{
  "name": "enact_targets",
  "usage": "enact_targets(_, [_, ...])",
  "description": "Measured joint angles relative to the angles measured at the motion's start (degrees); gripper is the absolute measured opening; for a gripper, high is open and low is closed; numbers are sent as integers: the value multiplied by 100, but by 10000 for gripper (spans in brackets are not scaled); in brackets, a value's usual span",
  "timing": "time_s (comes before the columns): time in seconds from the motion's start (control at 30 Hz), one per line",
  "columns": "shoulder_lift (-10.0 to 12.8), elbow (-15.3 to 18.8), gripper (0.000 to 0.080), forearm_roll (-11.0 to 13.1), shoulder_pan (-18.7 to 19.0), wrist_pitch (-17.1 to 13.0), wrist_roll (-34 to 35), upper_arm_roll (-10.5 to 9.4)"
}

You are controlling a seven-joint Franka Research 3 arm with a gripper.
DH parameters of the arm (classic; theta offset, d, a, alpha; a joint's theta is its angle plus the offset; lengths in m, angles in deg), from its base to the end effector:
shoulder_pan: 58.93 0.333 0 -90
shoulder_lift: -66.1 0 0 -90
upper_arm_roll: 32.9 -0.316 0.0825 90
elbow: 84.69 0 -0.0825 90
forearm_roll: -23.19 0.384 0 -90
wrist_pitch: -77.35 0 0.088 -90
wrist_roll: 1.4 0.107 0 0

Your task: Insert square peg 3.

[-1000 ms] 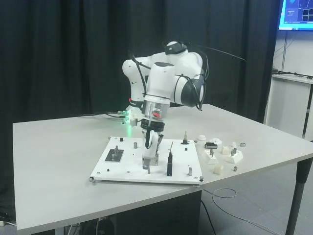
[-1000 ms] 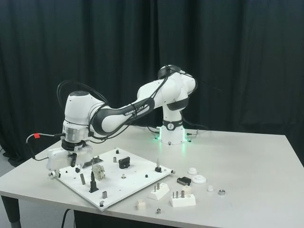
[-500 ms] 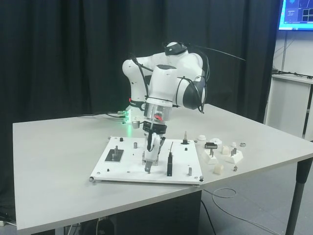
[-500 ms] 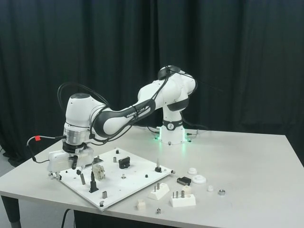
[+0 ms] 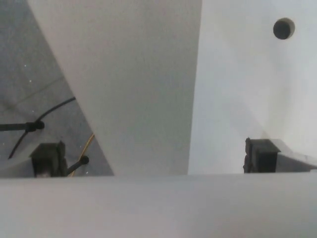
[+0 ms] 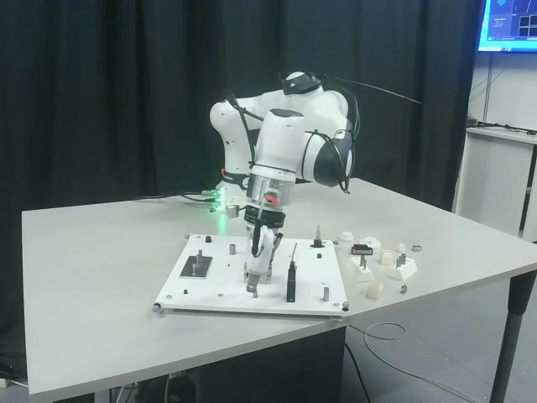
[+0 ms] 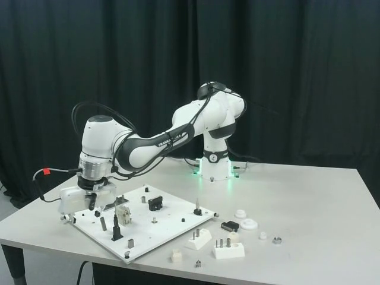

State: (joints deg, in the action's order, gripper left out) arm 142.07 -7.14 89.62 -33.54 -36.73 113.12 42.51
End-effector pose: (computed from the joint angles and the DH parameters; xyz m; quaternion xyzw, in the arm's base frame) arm 0.6944 -0.2610 0.2583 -0.1610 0.9786 -0.1265 0.0180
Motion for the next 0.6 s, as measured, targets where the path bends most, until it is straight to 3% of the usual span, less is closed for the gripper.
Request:
enact_targets(0.37, [-1, -1, 800, -7, 54, 174, 136, 0])
enact_targets(0.6, [0, -1, 800, -219, 90, 190, 168, 4])
